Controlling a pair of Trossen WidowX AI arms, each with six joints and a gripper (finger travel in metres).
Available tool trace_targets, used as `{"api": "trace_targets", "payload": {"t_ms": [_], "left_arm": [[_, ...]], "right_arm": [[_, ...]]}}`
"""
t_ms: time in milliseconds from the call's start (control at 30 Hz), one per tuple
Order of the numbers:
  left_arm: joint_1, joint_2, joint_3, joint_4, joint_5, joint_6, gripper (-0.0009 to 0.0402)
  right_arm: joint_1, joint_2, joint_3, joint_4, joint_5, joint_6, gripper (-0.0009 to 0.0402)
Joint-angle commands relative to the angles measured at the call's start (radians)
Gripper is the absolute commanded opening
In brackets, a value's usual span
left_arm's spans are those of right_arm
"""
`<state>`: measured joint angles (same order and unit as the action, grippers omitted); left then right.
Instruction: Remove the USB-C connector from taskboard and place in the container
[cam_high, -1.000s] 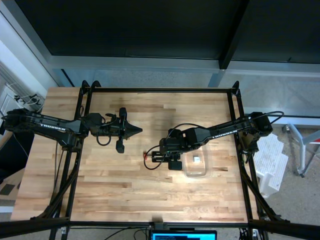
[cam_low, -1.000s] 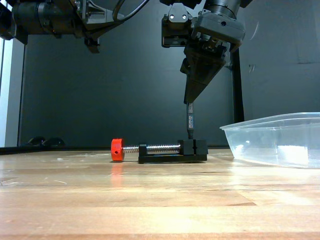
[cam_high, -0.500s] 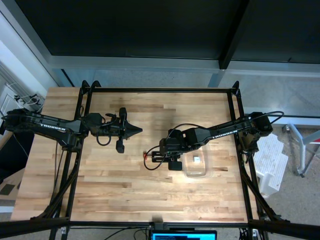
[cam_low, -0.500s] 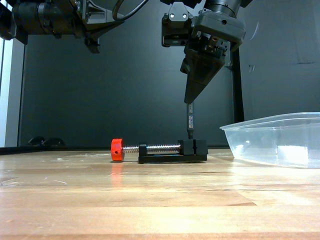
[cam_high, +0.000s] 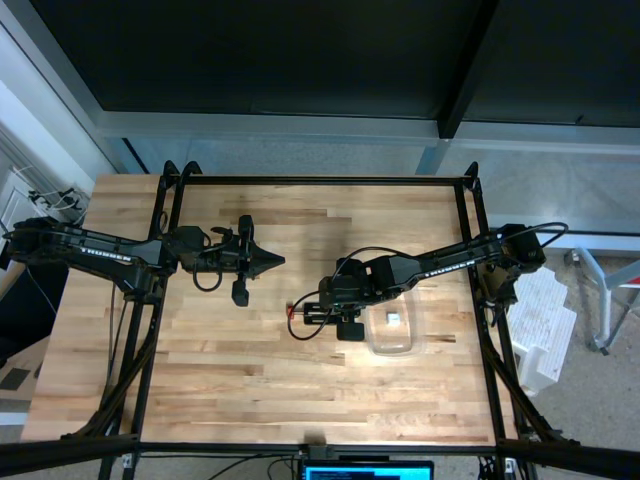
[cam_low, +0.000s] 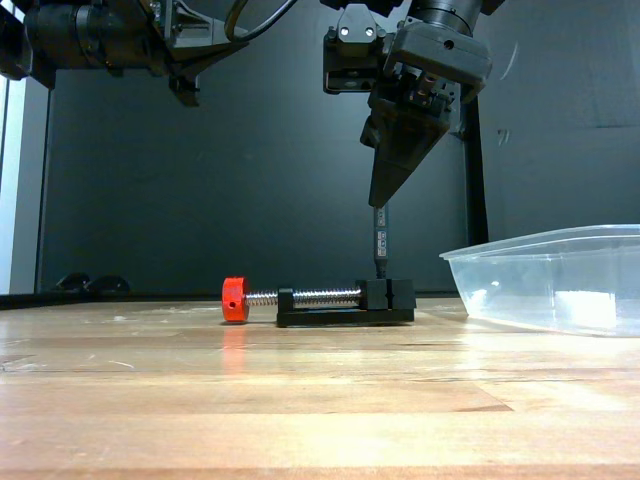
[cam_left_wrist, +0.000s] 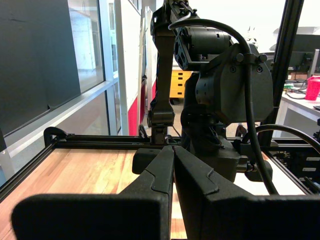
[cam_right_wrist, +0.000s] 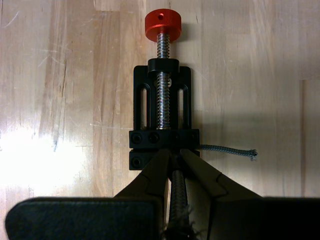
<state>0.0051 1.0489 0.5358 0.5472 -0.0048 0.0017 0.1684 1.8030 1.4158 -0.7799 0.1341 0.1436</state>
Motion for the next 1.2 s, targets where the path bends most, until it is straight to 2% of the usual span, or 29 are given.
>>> {"api": "trace_targets", "payload": {"t_ms": [33, 567, 867, 1200], "left_arm": [[0.000, 0.000, 0.000, 0.000, 0.000, 0.000, 0.0000], [0.000, 0.000, 0.000, 0.000, 0.000, 0.000, 0.0000], [0.000, 0.000, 0.000, 0.000, 0.000, 0.000, 0.0000], [0.000, 0.000, 0.000, 0.000, 0.000, 0.000, 0.0000]], "right_arm": [[0.000, -0.008, 0.003, -0.001, 0.003, -0.002, 0.0000], [0.000, -0.016, 0.068, -0.061, 0.005, -0.022, 0.0000], [0.000, -0.019, 0.068, -0.077, 0.005, -0.021, 0.0000], [0.009, -0.108, 0.016, -0.117, 0.004, -0.016, 0.0000]]}}
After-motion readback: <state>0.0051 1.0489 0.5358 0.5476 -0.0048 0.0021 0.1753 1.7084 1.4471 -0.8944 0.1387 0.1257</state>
